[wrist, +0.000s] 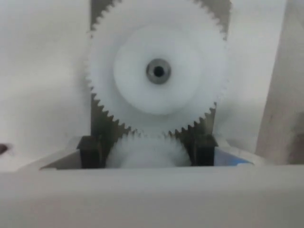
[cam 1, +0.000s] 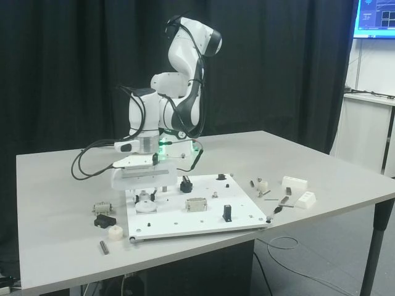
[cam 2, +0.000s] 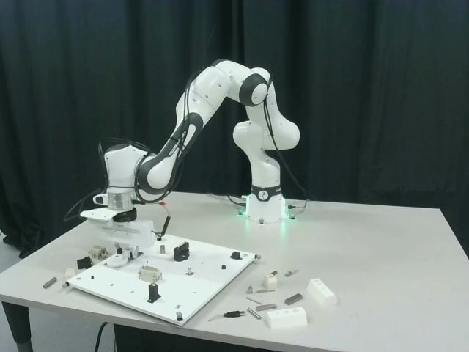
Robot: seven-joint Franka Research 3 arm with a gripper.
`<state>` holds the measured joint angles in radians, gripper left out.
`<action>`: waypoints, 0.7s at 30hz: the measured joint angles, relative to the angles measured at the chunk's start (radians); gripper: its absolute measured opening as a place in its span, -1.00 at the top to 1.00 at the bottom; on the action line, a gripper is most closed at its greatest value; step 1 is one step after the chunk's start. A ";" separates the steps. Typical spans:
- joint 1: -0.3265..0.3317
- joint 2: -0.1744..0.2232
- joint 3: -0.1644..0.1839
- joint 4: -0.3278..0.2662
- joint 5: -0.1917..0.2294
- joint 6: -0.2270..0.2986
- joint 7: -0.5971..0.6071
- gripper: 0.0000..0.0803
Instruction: Remove medium gear.
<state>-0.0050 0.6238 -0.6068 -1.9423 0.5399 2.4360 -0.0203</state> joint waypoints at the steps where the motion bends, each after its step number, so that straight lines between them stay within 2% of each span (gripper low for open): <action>1: 0.000 0.000 -0.001 0.002 0.000 -0.004 -0.014 0.02; 7: -0.001 -0.001 -0.003 0.005 0.002 -0.010 0.014 0.02; 14: -0.001 -0.004 -0.006 0.005 0.003 -0.011 0.204 0.02; 21: -0.001 -0.005 -0.007 0.005 0.001 -0.014 0.200 0.02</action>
<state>-0.0062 0.6189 -0.6135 -1.9370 0.5411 2.4221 0.1799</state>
